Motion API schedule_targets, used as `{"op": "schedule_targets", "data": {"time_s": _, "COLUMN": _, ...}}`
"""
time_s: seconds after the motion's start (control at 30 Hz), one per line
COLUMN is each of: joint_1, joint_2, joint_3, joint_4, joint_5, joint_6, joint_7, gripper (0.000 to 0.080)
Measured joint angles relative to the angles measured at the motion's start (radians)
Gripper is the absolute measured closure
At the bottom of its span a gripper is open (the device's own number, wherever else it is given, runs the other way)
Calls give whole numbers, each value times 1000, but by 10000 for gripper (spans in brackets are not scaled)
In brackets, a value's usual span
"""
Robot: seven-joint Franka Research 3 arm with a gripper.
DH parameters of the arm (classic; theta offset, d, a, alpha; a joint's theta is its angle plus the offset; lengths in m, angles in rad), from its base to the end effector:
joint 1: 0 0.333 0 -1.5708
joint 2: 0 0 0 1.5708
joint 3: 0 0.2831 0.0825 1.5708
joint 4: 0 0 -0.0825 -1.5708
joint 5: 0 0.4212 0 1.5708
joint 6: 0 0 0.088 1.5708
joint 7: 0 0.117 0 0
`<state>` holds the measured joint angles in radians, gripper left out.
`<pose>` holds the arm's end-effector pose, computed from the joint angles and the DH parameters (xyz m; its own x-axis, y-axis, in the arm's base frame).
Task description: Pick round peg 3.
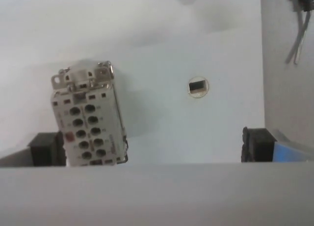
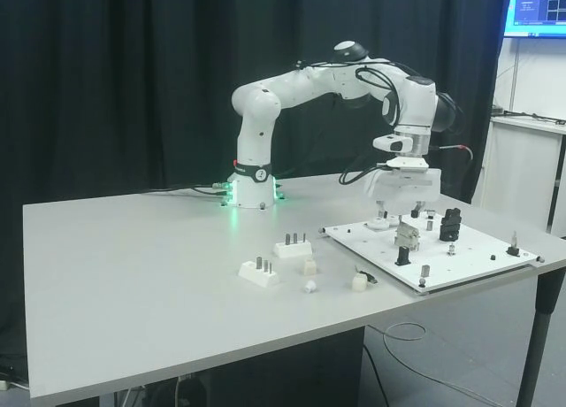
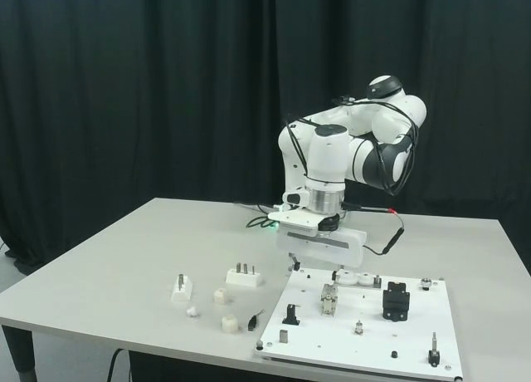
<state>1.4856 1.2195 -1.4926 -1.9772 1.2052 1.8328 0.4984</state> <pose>0.5978 0.1044 0.2508 0.5972 -0.7979 0.0815 -0.8017 -0.5969 0.0314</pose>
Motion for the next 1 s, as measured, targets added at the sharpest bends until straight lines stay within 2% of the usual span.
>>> {"op": "schedule_targets", "data": {"time_s": 1.0, "joint_1": 16, "joint_2": -2, "joint_3": -39, "joint_4": 0, "joint_5": 0, "joint_6": -8, "joint_7": 37, "gripper": 3}}
